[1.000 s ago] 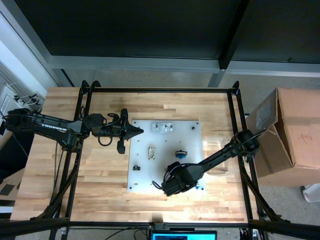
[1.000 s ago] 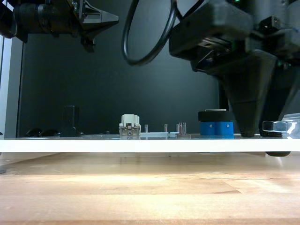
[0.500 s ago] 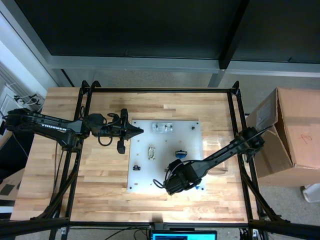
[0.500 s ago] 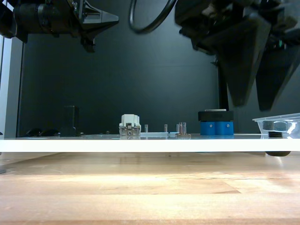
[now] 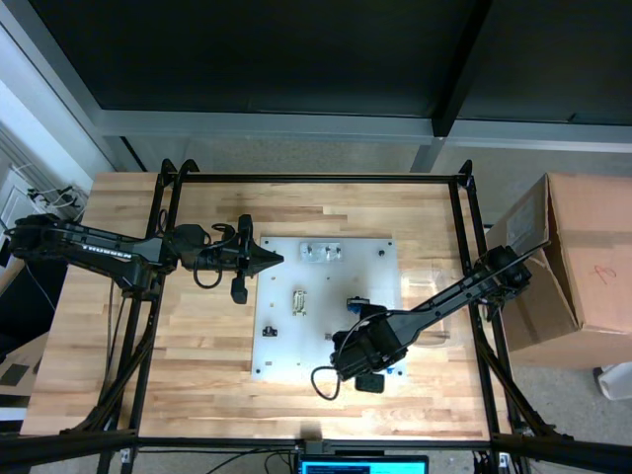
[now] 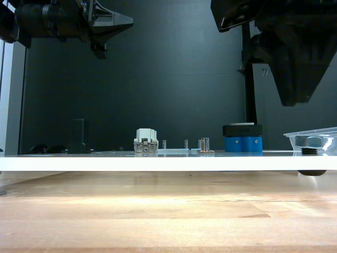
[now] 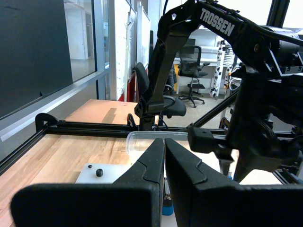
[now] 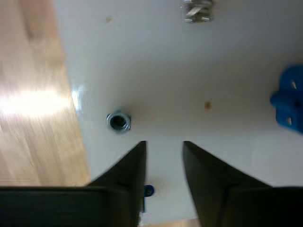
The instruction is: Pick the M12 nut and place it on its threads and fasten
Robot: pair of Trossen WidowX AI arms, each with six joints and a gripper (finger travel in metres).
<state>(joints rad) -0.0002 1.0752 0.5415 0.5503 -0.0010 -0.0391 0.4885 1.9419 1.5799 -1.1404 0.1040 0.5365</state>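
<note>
The small silver M12 nut [image 6: 309, 141] sits at the far right of the low view, resting on top of its short black ribbed stud [image 6: 310, 151], whose ribs show beneath it, so it is on its stud but not run fully down. In that view it seems to lie within the clear plastic tray [image 6: 316, 133] behind it. The right wrist view shows the nut [image 8: 118, 121] from above, lying flat on the flat white task board [image 8: 189, 61], close to the board's edge with the wood.

The right gripper [image 8: 163, 146] hangs above the board with its black fingers [image 8: 132, 165] apart, nothing between them, and the nut lies free just beyond the fingertips. In the low view it [image 6: 295, 97] hangs at the upper right, well above the nut. In the high view it [image 5: 369, 380] is at the lower centre, over the board's near right edge.

A blue block with a black cap [image 6: 242, 143] stands left of the nut, and a small pale grey connector [image 6: 146, 142] stands mid-board.

The left gripper [image 5: 272, 259] is at the left of the high view, over the far left edge of the board [image 5: 286, 341], raised high in the upper left of the low view [image 6: 126, 21]. The left wrist view shows its fingers [image 7: 147, 165] pressed together on nothing.

The board lies on a light wooden table [image 5: 197, 346], and a brown cardboard box [image 5: 573, 267] stands at the right.
</note>
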